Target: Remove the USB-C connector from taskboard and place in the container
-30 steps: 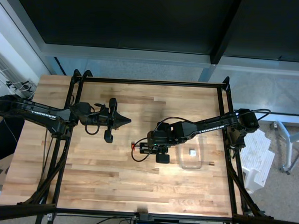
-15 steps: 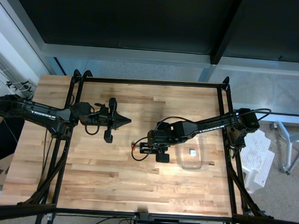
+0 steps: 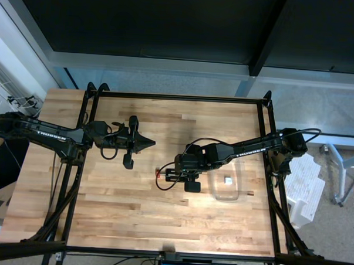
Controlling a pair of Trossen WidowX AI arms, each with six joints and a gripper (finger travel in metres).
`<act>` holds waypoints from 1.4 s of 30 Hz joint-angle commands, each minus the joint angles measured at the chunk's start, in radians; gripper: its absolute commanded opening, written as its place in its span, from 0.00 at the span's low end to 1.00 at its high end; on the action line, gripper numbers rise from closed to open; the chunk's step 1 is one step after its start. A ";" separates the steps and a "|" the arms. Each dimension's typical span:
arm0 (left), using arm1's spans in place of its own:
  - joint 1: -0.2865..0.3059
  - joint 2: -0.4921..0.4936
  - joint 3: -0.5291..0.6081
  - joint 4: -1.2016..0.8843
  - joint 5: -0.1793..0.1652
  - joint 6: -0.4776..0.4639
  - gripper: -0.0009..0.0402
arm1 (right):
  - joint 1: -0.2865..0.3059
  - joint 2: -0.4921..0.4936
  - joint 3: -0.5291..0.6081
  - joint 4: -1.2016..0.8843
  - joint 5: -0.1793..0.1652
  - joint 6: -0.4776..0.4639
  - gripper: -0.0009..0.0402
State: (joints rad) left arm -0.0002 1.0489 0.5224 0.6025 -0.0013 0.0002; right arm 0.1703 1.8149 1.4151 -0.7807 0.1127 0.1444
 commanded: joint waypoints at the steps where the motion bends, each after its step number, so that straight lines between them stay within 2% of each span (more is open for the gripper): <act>1: 0.000 0.000 0.000 0.000 0.000 0.000 0.02 | 0.000 -0.003 0.000 0.001 0.000 0.000 0.03; 19: 0.000 0.000 0.000 0.000 0.000 0.000 0.02 | 0.000 -0.009 0.081 -0.075 0.001 -0.007 0.03; 30: 0.000 0.000 0.000 0.000 0.000 0.000 0.02 | 0.001 -0.026 0.083 -0.091 0.000 -0.003 0.03; 35: 0.000 0.000 0.000 0.000 0.000 0.000 0.02 | 0.014 -0.056 0.060 -0.095 0.000 0.009 0.03; 42: 0.000 0.000 0.000 0.000 0.000 0.000 0.02 | 0.042 -0.156 -0.034 -0.097 0.000 0.066 0.03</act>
State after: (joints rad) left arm -0.0002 1.0485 0.5224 0.6025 -0.0013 0.0002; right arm 0.2077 1.6772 1.4002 -0.8757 0.1120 0.2012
